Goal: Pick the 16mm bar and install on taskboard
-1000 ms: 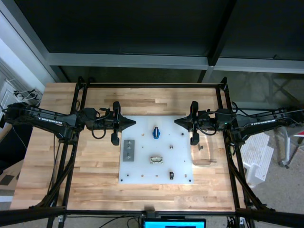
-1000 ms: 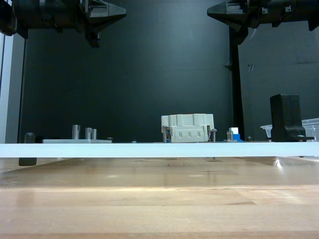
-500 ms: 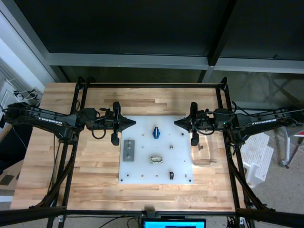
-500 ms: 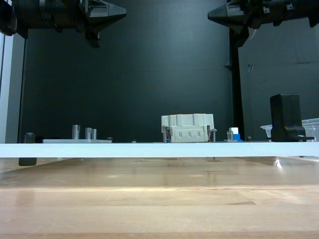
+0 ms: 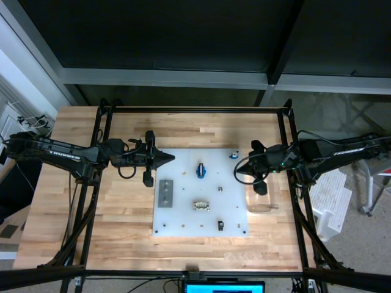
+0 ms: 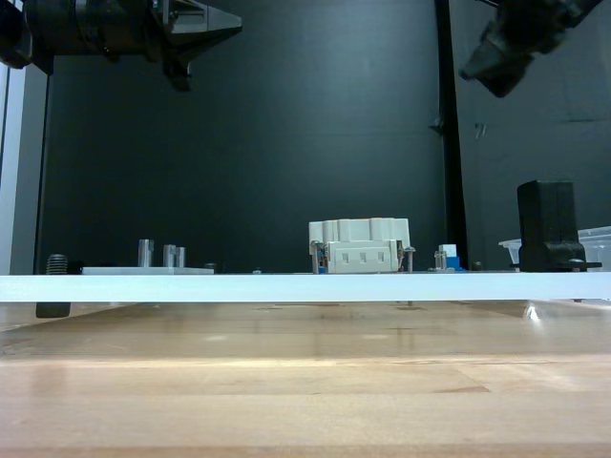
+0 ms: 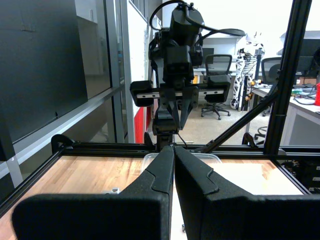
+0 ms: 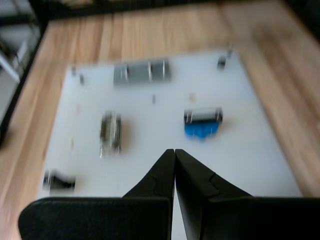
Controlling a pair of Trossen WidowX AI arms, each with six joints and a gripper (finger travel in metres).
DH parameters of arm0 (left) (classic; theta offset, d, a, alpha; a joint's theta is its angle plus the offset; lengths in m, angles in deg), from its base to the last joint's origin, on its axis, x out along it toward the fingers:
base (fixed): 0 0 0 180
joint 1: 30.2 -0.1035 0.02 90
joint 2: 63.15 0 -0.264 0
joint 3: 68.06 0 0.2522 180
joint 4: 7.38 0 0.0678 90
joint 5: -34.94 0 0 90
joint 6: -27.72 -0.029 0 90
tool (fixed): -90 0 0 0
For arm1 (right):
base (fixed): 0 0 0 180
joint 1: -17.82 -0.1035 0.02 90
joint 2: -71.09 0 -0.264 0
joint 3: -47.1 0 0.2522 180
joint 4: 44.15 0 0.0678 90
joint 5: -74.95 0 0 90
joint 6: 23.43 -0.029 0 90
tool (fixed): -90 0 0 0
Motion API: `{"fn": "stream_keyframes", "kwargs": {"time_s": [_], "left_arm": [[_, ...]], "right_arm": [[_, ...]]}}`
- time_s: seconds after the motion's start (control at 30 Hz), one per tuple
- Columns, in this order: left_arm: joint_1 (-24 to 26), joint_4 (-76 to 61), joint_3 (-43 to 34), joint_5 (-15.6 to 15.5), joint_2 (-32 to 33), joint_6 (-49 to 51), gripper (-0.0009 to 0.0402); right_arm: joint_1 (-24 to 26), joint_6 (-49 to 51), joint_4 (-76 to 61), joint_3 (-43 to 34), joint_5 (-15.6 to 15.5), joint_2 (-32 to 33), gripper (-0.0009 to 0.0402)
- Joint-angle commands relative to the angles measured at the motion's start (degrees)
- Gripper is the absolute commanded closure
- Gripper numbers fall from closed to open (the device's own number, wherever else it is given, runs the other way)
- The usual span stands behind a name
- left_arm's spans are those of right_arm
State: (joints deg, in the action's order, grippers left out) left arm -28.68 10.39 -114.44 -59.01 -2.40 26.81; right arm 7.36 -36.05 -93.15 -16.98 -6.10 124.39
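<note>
Left gripper [image 7: 173, 148] hangs high over the white task board's [image 5: 183, 226] far left corner, fingers pressed together, empty. On the board: grey pegged block [image 5: 165, 191], blue connector [image 5: 201, 170]. Right gripper [image 8: 174, 151] tilts down over the board's right side, fingers together, empty. Where the 16mm bar lies, I cannot tell

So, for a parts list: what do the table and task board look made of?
Table: wood, light planks with grain. Task board: smooth matte white sheet, probably plastic. Left gripper and right gripper, both shut, hang above the board's left and right edges; I cannot tell where the 16mm bar is.
</note>
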Motion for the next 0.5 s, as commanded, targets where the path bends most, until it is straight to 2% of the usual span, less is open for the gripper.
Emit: {"fn": "stream_keyframes", "kwargs": {"time_s": [0.03,0.17,0.33,0.5], "left_arm": [[-0.02,0.02,-0.02,0.0,0.0,0.0,0.0393],[0.0,0.02,-0.02,0.0,0.0,0.0,0.0393],[0.0,0.02,-0.02,0.0,0.0,0.0,0.0393],[-0.02,0.02,-0.02,0.0,0.0,0.0,0.0393]], "right_arm": [[-1.53,-0.46,-6.84,-2.32,-0.13,1.22,0.0393],[-3.69,-0.74,-12.57,-4.52,-0.22,2.36,0.0393],[-5.79,-2.84,-16.44,-5.42,-2.8,2.38,0.0393],[-9.38,-5.68,-21.79,-5.42,-3.02,2.38,0.0393]]}}
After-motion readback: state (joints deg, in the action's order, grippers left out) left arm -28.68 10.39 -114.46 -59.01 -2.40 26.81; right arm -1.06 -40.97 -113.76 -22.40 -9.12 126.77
